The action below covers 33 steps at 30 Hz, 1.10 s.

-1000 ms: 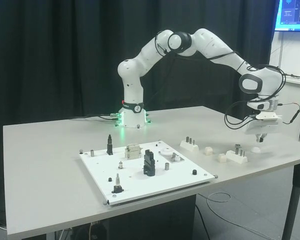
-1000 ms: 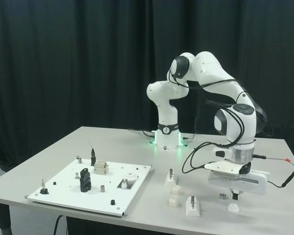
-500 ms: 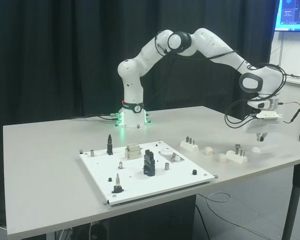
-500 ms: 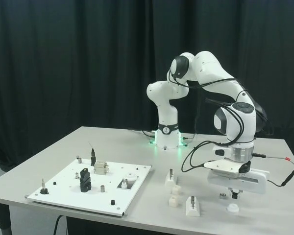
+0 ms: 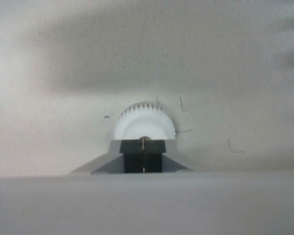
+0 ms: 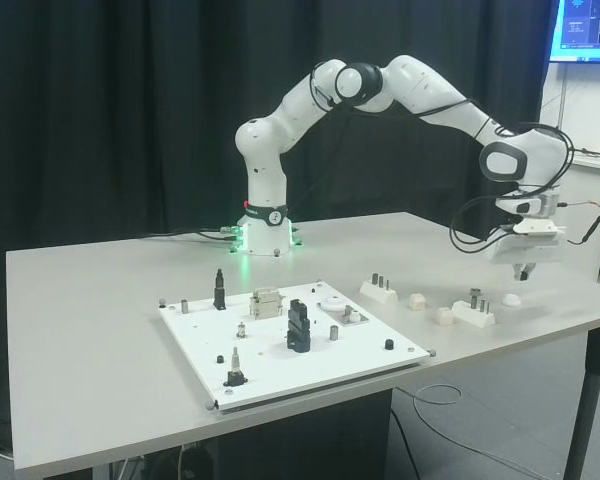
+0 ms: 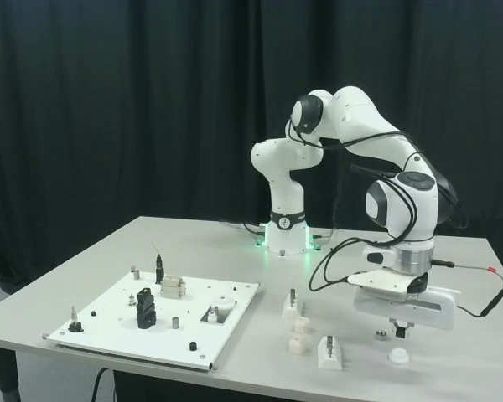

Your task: Pick medium gear.

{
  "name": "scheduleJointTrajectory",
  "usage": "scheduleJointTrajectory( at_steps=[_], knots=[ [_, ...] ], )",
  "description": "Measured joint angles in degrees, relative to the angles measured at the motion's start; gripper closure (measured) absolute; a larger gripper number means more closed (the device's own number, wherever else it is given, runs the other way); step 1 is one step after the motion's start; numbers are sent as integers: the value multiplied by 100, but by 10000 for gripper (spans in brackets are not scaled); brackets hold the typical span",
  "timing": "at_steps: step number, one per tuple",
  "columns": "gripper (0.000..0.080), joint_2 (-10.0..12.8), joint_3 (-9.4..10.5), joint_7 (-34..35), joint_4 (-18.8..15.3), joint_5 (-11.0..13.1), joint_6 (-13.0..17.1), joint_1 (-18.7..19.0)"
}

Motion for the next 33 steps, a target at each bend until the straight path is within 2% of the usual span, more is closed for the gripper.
scheduleJointTrajectory(
  at_steps=[33],
  knots=[
    [803, -1, -14, 0, 87, 0, -75, 4]
  ],
)
